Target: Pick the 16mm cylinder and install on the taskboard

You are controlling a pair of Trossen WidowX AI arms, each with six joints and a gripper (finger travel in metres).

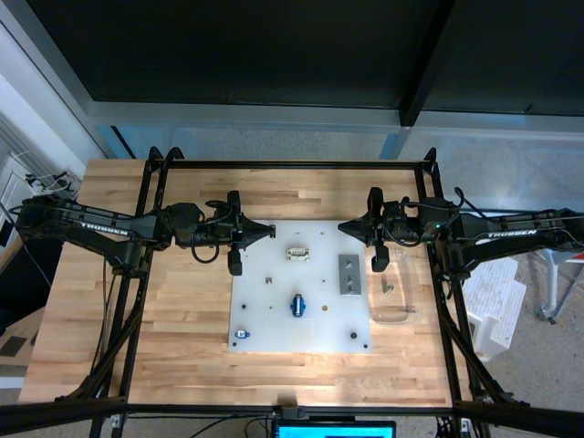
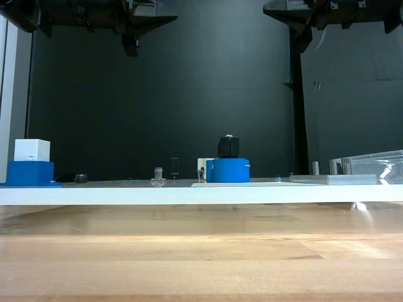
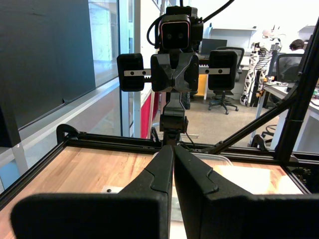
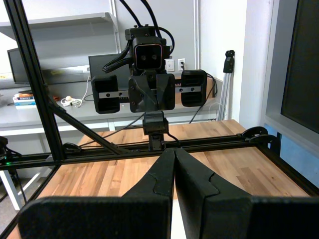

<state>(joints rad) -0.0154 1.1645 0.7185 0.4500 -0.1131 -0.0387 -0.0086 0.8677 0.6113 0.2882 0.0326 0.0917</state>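
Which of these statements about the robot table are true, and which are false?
1. Both grippers are shut and hold nothing. True: the left gripper hangs above the taskboard's left edge and the right gripper above its right edge.
2. The 16mm cylinder is already installed on the taskboard. False: it lies in the clear tray beside the board's right edge.
3. The grey metal block sits on the right part of the board. True.
4. The blue fitting lies in the clear tray. False: it stands on the taskboard, near its middle.
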